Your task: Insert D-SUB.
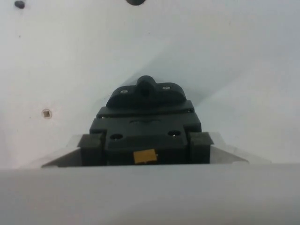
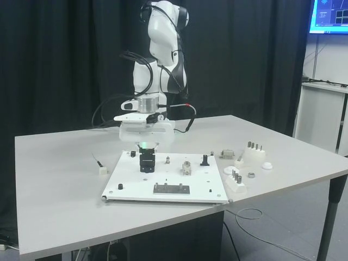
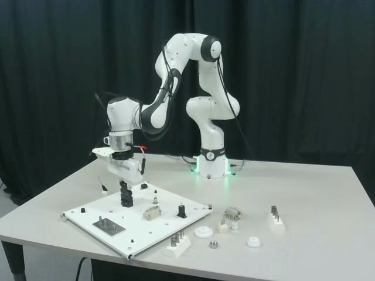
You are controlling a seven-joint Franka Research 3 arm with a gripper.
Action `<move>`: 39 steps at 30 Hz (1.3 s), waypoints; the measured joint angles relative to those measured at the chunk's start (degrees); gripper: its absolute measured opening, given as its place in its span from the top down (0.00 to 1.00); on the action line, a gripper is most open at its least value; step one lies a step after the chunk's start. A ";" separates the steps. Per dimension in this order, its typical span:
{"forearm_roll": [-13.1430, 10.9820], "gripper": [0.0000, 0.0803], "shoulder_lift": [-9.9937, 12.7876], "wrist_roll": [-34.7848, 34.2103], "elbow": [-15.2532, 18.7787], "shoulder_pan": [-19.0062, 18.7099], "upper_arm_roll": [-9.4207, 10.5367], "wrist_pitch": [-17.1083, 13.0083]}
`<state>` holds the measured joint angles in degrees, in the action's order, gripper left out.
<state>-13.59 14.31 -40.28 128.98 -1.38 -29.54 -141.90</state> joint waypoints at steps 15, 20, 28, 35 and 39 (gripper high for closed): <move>0.00 0.53 0.00 -3.97 -0.01 0.00 0.00 0.00; 0.01 0.53 0.01 -4.04 -0.03 -0.04 -0.01 0.00; 0.09 0.53 0.05 -4.01 -0.02 -0.10 -0.01 -0.18; 0.09 0.53 0.06 -4.01 -0.02 -0.10 -0.01 -0.25; 0.10 0.53 0.07 -4.01 -0.04 -0.11 -0.01 -0.26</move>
